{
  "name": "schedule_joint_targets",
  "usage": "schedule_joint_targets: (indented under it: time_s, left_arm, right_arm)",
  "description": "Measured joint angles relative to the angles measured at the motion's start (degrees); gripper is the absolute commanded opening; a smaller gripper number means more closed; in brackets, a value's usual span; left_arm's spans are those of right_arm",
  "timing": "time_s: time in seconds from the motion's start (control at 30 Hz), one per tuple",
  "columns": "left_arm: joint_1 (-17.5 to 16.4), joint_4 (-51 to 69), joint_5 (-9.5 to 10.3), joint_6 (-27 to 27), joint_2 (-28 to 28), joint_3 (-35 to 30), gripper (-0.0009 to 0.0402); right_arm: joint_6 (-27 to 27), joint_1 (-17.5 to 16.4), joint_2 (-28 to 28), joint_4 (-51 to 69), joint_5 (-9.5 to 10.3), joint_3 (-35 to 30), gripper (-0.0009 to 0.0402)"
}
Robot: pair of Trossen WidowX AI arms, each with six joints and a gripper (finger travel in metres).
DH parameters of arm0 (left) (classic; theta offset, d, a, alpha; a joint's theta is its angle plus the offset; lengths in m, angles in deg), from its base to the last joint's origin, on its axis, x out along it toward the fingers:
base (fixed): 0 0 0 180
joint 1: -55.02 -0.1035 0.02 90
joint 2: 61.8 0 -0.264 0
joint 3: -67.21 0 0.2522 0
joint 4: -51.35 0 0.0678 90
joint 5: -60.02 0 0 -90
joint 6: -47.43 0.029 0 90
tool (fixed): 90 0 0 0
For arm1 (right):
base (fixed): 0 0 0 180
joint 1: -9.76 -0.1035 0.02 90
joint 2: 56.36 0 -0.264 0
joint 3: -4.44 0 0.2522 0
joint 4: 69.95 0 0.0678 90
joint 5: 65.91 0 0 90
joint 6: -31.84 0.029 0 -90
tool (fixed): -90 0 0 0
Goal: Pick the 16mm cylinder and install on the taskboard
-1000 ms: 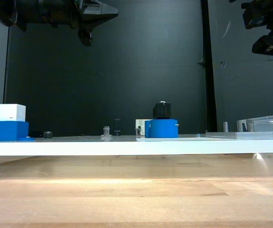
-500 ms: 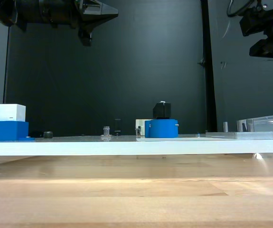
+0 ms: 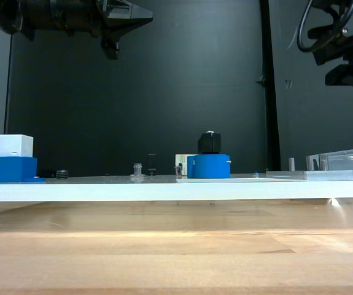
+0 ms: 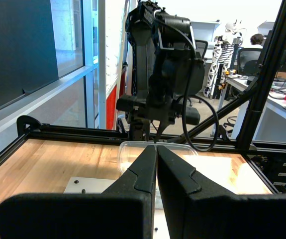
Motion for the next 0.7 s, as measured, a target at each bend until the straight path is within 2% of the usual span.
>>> schedule_joint_targets:
  time_s: [0.7]
  left_arm:
    - [0.0,0.0,0.00,0.0,0.0,0.0,0.0000]
  right_arm:
    - [2.4,-0.8,0.0,-4.8,-0.02,4.9,0.0159]
